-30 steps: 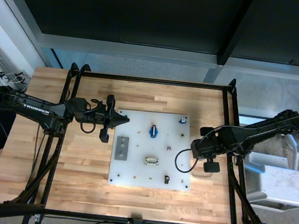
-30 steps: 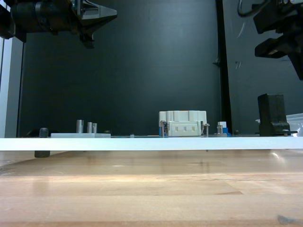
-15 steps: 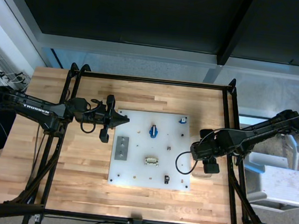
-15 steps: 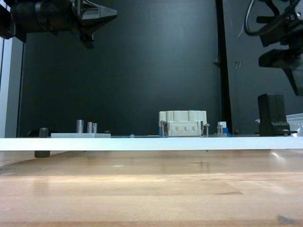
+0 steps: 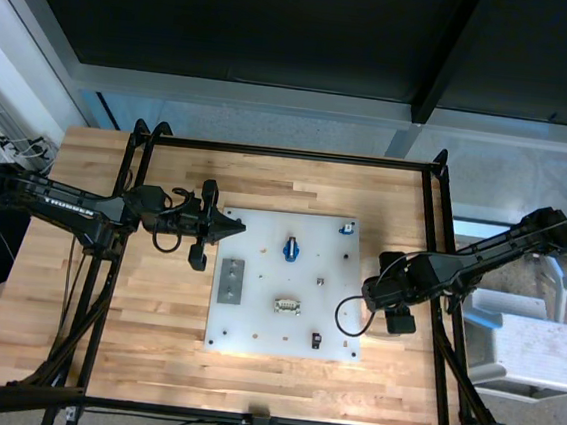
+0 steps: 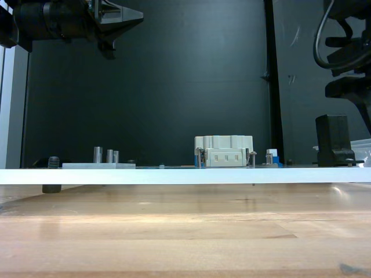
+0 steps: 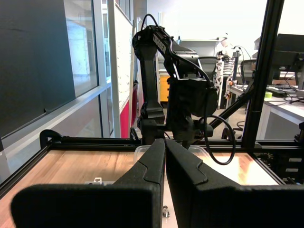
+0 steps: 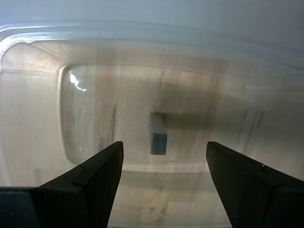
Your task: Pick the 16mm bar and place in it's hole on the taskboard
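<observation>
Right gripper (image 8: 164, 143) lower, over tray (image 8: 38, 95), fingers (image 8: 95, 175) spread; left gripper (image 7: 165, 142) above board (image 5: 252, 330), fingers (image 7: 185, 171) together; 16mm bar indiscernible.

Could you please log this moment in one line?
left gripper: shut, above taskboard, left edge | right gripper: open, over clear tray | 16mm bar: lying free in it

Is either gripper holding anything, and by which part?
Nothing is held. The left gripper, shut, hovers over the board's far-left corner; the right gripper, open, hangs above a bar-like piece lying free in a clear tray.
</observation>
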Tool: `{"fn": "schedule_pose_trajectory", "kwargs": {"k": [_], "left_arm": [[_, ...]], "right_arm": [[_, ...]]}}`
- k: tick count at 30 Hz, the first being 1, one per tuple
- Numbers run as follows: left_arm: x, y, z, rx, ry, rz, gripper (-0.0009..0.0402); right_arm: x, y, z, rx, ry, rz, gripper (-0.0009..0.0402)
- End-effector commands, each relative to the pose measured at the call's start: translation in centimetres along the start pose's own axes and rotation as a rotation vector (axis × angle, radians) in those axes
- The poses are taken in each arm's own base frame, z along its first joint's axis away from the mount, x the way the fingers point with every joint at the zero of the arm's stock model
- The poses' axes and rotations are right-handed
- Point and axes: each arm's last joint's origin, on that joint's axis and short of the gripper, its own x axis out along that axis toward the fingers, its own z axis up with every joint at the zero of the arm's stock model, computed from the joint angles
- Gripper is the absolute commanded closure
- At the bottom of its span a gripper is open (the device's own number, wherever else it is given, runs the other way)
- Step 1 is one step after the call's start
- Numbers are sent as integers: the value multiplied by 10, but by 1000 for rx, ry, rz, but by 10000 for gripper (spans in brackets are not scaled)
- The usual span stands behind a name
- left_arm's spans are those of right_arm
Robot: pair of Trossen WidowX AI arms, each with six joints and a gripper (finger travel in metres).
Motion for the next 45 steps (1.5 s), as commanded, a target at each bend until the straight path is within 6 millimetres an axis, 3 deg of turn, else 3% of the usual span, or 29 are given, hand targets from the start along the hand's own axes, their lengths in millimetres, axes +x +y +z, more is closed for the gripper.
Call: {"fn": "schedule_pose_trajectory", "kwargs": {"k": [1, 21, 45], "left_arm": [[0, 0, 0, 0, 0, 0, 393], [0, 0, 0, 0, -1, 0, 393], [0, 0, 0, 0, 0, 0, 393]], "right_arm": [[6, 1, -2, 14, -4, 1, 150], [31, 3, -10, 36, -23, 8, 164], [32, 3, -10, 34, -22, 7, 358]]}}
